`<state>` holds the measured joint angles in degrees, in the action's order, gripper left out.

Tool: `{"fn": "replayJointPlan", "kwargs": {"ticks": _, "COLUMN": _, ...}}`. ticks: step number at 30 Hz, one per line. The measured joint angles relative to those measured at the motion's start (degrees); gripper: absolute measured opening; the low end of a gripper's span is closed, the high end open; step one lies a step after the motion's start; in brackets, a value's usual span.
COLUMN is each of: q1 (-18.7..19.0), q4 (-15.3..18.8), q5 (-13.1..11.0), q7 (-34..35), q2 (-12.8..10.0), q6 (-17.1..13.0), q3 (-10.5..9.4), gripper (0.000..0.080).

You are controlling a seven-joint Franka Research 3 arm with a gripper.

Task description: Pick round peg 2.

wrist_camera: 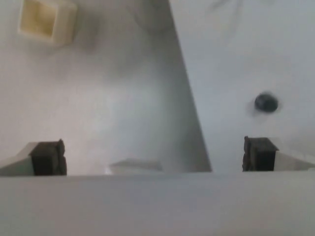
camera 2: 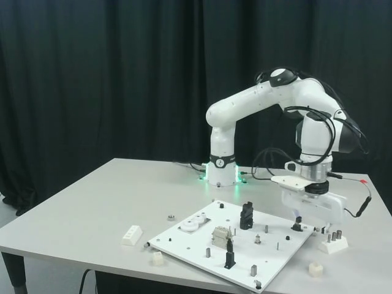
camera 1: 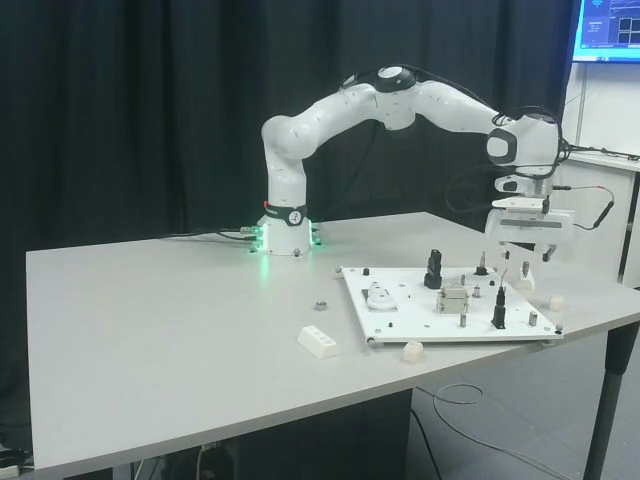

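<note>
Gripper (camera 2: 313,217): hangs above the far right edge of the white board (camera 2: 196,245), fingers pointing down. In the wrist view both black pads (wrist_camera: 49,158) stand well apart with nothing between them; the gripper is empty.

Task item: two short pegs (camera 2: 334,234) stand upright in a small white holder (camera 2: 332,245) on the grey table (camera 2: 92,208), just off the board's right corner. Which of them is round peg 2 cannot be told. With the second room view read as a dial centred on the gripper, holder and pegs lie at about 4 o'clock, below the fingertips and near them, not touching. The pegs are not identifiable in the wrist view.

Wrist view: the board edge runs slantwise between the pads, so one pad is over the board and the other over the table. A black round stud (wrist_camera: 266,102) sits on the board on the side of the pad above it. A hollow square block (wrist_camera: 47,19) lies on the table, well apart from the pads.

Other items, second room view: a black upright fitting (camera 2: 246,215) near the board's middle, at about 9 o'clock from the gripper; a white ribbed block (camera 2: 132,234) on the table beyond the board's left corner; a small cube (camera 2: 158,258) at the board's near left edge; another cube (camera 2: 315,268) at 6 o'clock from the holder.
</note>
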<state>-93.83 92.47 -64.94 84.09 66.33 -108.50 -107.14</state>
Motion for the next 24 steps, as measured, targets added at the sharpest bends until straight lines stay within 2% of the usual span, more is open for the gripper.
{"fn": "replayJointPlan", "kwargs": {"ticks": 15, "q1": 1.2, "q4": -0.2, "q5": 0.0, "q7": 6.3, "q2": 0.0, "q6": -0.1, "q3": -3.23, "gripper": 0.08}}
{"fn": "replayJointPlan", "kwargs": {"ticks": 24, "q1": 1.8, "q4": -0.3, "q5": 0.0, "q7": 8.4, "q2": 0.0, "q6": -1.3, "q3": -4.82, "gripper": 0.08}}
